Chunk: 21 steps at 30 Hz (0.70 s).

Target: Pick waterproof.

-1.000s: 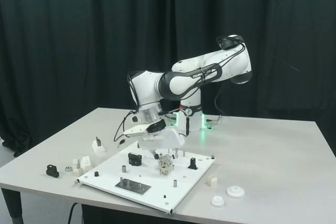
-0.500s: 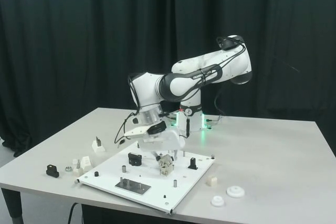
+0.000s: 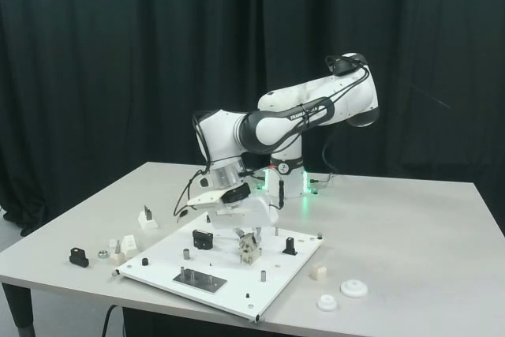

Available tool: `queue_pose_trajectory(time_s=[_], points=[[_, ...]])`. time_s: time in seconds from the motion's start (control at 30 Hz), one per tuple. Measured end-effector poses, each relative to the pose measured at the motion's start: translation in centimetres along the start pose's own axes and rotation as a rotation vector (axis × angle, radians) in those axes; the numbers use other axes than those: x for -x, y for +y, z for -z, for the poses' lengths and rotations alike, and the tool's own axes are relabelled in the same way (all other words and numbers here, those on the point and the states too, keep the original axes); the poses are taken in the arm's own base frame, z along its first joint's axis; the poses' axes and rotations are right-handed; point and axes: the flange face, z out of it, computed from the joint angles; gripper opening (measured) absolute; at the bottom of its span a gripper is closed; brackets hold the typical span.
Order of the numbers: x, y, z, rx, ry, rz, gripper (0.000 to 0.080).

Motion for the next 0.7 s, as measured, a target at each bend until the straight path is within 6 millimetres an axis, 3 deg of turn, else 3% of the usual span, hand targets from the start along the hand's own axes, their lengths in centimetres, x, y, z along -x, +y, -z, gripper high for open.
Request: queue_pose_trajectory(time_s=[0.7], points=[[1.8,-0.9,2.7,-0.015,-0.010,0.007,0.0315]])
